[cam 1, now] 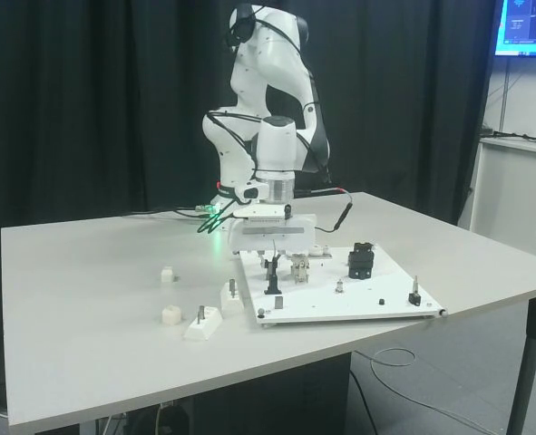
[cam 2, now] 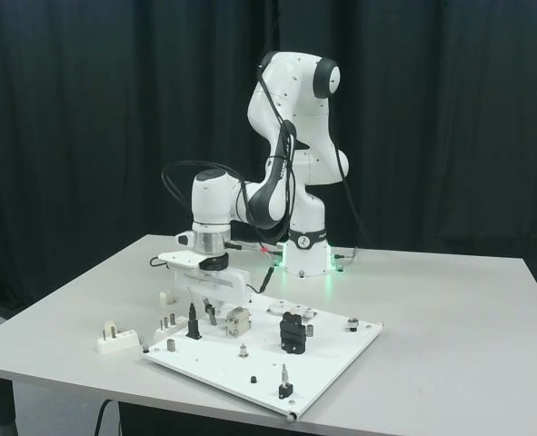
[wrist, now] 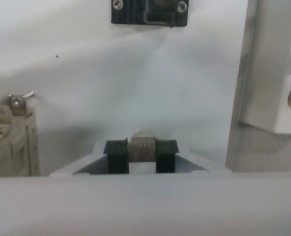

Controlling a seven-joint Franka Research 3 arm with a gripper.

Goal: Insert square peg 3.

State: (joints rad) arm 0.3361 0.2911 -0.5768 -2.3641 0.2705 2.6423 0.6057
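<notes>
A grey worktop (cam 1: 86, 272) carries small white blocks (cam 1: 202, 326) near its front edge, beside the white board. Black curtains (cam 2: 86, 109) hang behind. A white cabinet (cam 1: 512, 186) stands at one side, under a lit screen (cam 1: 527, 25).

You see a white arm (cam 2: 286, 173), white board (cam 2: 332, 359), grey surface (cam 1: 86, 272), black curtain (cam 2: 86, 109), and green light (cam 1: 209, 220).
</notes>
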